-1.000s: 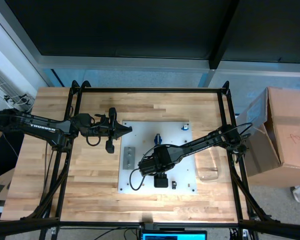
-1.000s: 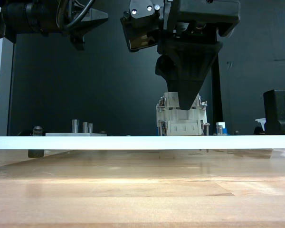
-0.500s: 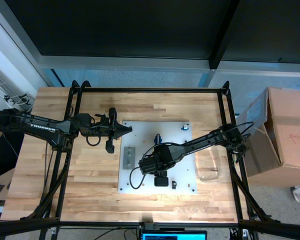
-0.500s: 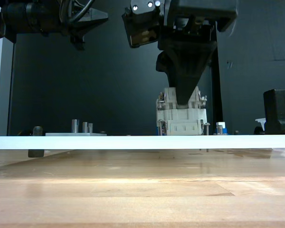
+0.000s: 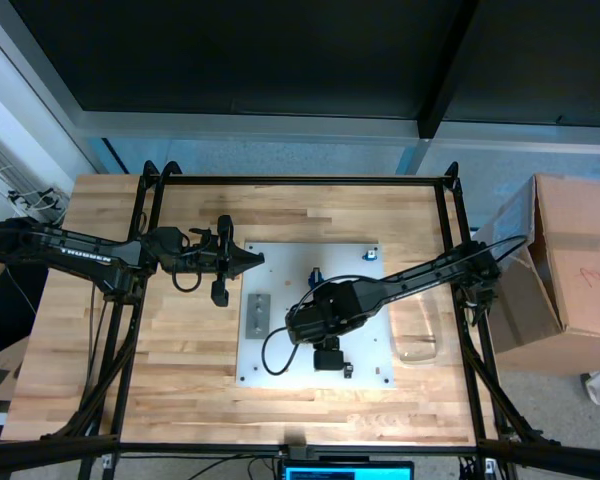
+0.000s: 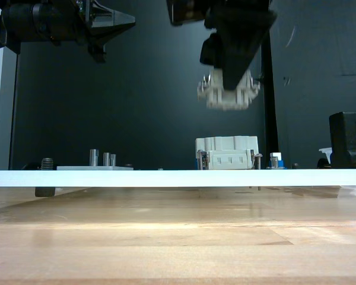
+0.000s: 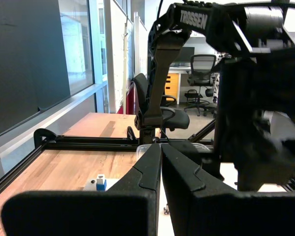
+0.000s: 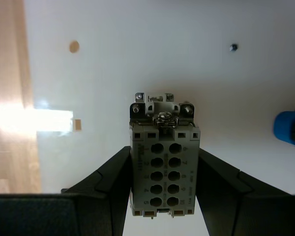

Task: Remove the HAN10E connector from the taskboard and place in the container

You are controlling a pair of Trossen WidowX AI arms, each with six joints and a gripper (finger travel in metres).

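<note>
In the low view the pale grey HAN10E connector (image 6: 228, 93) hangs well above its socket base (image 6: 226, 154), clear of the seat, with my right gripper (image 6: 230, 74) shut on it. The right wrist view shows the connector (image 8: 163, 160) with its ten holes, clamped between the two black fingers (image 8: 108, 182) over the white taskboard (image 8: 137, 73). From above, the right gripper (image 5: 325, 345) hides the connector over the taskboard (image 5: 270, 360). My left gripper (image 5: 242, 258) hovers by the board's far left corner; its tips (image 7: 161, 146) are shut on nothing.
A clear plastic container (image 5: 418, 332) lies on the table just right of the board. A metal block with pegs (image 5: 257, 313) sits on the board's left side, and a blue part (image 5: 315, 275) further back. A cardboard box (image 5: 570, 265) stands off the table's right edge.
The right gripper has risen with the connector, lifting it out of the socket base to well above the board. The left arm has not moved.
</note>
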